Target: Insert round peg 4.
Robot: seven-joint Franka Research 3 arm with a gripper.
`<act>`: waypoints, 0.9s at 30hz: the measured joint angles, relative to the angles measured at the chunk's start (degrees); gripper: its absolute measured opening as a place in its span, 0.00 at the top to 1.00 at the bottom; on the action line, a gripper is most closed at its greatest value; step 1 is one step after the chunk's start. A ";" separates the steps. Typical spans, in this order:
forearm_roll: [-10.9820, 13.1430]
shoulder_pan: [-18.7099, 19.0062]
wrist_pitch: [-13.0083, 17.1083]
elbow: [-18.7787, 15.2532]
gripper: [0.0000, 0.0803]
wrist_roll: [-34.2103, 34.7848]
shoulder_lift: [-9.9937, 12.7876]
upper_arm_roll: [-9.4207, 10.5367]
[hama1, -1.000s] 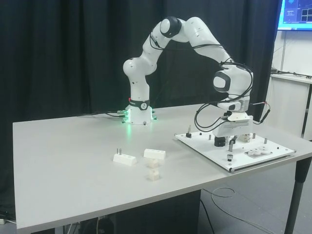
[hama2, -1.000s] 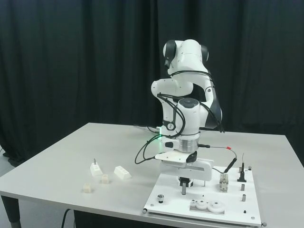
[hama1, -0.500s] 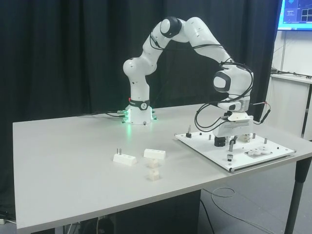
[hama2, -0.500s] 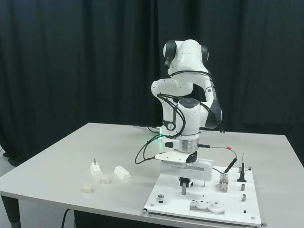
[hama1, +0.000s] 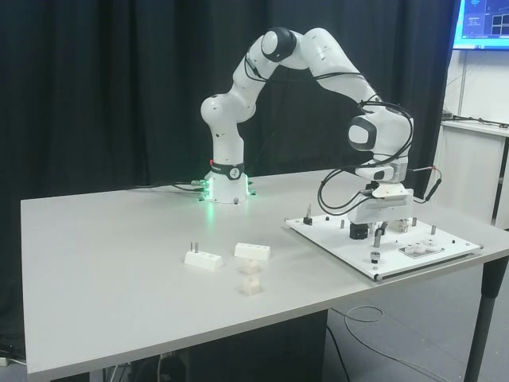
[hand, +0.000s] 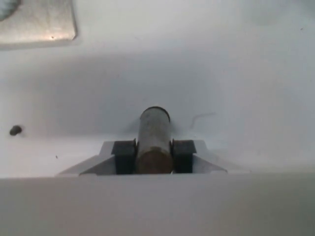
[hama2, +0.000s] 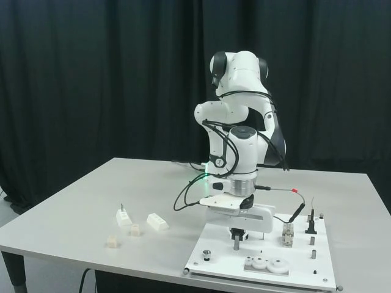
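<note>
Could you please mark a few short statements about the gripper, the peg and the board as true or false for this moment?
1. The gripper is shut on the round peg. True.
2. The peg lies flat on the grey table. False: it stands upright between the fingers, over the white board.
3. Two gears sit at the board's near edge in the second room view. True.
4. The small white blocks rest on the board. False: they sit on the table, apart from the board.

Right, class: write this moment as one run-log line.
phase: insertion | tool: shut on round peg | peg: upright, lower end at white board | seated: cannot tell
</note>
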 joint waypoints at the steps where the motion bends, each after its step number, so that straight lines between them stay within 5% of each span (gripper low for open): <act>1: 0.00 0.00 0.01 0.00 0.81 0.00 0.00 0.00; 27: -0.12 0.01 0.50 0.03 0.81 0.00 0.55 0.05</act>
